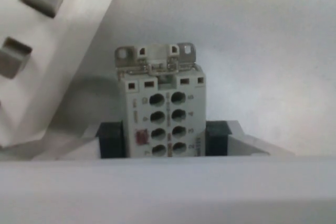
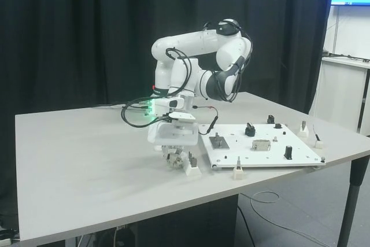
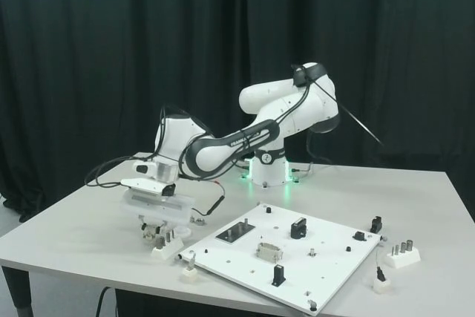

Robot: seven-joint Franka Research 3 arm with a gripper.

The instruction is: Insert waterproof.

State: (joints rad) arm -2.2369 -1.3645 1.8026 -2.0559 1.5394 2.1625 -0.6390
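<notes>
Wrist view shows the connector (image 1: 160, 106) between the two black fingers (image 1: 111, 139), clamped on both flanks, its face with two columns of round holes toward the camera and a metal latch bracket on its far end. In the room views the gripper (image 2: 176, 155) sits low over the surface (image 2: 75, 154), just off the near-left edge of the white board (image 2: 263, 148), right beside a small white holder (image 2: 191, 170) with pins; contact with the holder cannot be told. Judgement: grasp looks done and transport comes next. The likely target is the open metal socket (image 2: 261, 143) mid-board, though that is a guess from shape. To do it well: lift straight up clear of the holder, keep the connector square in the fingers, line its long side up with the socket before descending, go down slowly and stop on resistance, since a tilted part could jam or slip. The board also carries a grey plate (image 2: 218, 142) with a post and several black fixtures (image 2: 250, 129); loose white holders (image 3: 399, 255) sit around it. The surface is grey, black curtains (image 3: 111, 50) hang behind, and green light shows at the arm base (image 3: 263, 159).
</notes>
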